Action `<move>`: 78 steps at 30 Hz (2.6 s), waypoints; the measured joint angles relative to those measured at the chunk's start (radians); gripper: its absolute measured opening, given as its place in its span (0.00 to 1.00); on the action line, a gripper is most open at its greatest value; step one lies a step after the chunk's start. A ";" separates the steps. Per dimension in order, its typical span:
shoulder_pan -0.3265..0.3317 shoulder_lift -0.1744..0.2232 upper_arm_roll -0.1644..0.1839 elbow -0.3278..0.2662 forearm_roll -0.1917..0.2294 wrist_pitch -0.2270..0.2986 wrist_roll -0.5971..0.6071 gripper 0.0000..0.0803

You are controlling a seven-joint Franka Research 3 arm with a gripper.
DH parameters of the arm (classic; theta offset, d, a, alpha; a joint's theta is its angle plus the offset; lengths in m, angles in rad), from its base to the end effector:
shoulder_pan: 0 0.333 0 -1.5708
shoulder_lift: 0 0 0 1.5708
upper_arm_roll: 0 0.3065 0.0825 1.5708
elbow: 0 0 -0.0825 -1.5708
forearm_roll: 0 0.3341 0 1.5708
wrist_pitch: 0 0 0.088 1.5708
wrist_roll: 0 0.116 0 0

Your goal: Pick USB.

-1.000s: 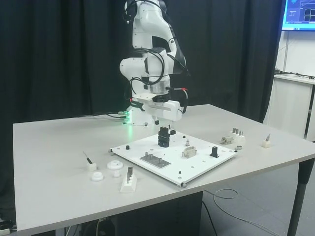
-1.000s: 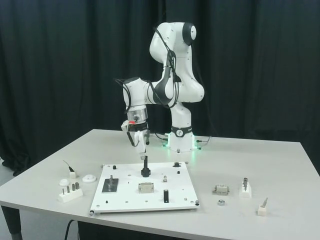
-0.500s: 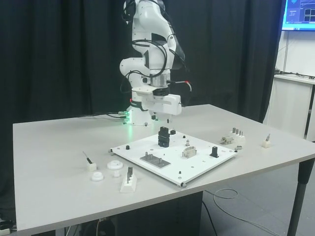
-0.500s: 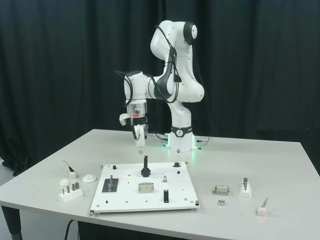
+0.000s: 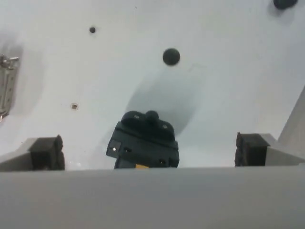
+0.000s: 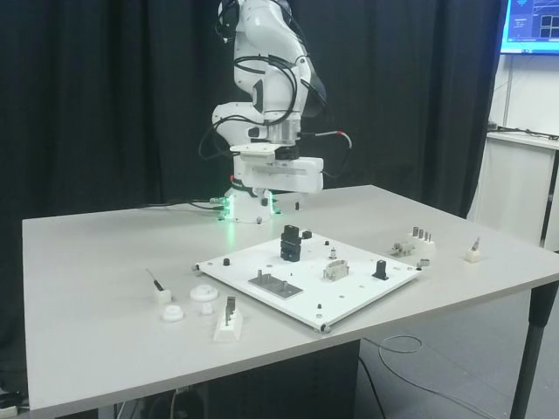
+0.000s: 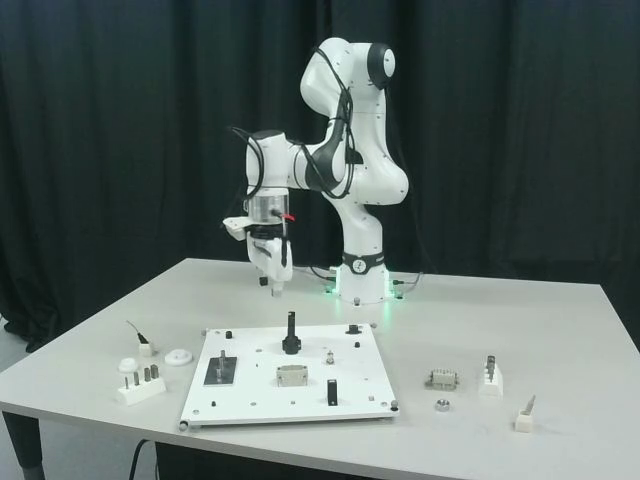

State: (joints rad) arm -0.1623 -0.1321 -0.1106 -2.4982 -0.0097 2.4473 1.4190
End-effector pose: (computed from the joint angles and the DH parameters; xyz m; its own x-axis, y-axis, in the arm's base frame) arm 0.4154 -0.1163 0.3581 -0.1135 -0.9935 0.0045 -0.9903 0.1127 -0.0806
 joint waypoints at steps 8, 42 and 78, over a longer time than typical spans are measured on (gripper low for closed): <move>-0.012 0.000 -0.001 0.016 -0.009 0.002 -0.101 1.00; -0.200 0.063 -0.070 0.076 -0.068 0.116 -0.642 1.00; -0.318 0.354 -0.133 0.263 0.209 0.220 -1.240 1.00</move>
State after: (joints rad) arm -0.4800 0.2222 -0.2431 -2.2356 0.1991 2.6670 0.1792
